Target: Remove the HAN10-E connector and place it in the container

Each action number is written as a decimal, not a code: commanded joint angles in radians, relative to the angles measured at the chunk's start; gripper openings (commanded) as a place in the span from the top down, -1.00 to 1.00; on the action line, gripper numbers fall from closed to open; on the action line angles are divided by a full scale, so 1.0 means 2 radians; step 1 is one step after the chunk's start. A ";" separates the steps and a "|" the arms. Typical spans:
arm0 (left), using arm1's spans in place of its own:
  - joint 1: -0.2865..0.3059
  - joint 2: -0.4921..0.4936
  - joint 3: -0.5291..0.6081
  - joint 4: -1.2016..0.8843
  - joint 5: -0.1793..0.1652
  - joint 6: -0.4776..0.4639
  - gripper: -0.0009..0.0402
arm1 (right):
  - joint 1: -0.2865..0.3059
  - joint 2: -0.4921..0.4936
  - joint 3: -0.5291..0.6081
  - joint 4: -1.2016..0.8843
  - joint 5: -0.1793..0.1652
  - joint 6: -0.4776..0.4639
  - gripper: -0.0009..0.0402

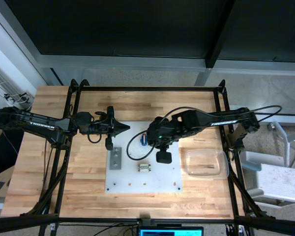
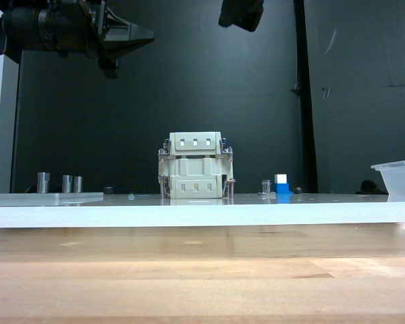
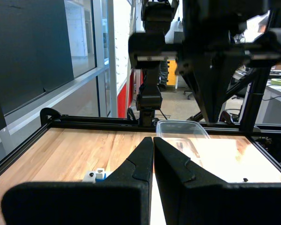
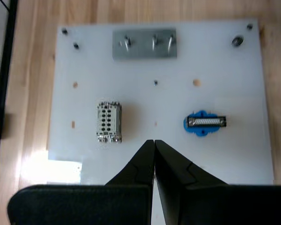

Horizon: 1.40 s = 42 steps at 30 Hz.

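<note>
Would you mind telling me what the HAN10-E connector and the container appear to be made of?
The HAN10-E connector: probably matte beige moulded plastic, with shiny, seemingly metal clips at its sides. The container: clear glossy plastic, since the background shows through its wall. The left gripper, shut, hovers over the board, far-left corner; the right gripper, shut, hangs high above its middle.

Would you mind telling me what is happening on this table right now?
The right gripper, shut, hovers high above the flat white board, where the small beige rectangular HAN10-E connector stands untouched. The clear plastic container waits beside the board's right edge. The left gripper, also shut, hangs over the board's far left corner.
</note>
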 commanded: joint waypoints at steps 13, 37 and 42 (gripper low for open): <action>0.000 0.000 0.000 0.000 0.000 0.000 0.96 | 0.029 0.118 0.129 -0.069 0.004 0.037 0.96; 0.000 0.000 0.000 0.000 0.000 0.000 0.96 | 0.042 0.223 0.213 -0.111 0.000 0.047 -0.05; 0.000 0.000 0.000 0.000 0.000 0.000 0.96 | 0.045 0.223 0.193 -0.105 0.003 0.051 -0.29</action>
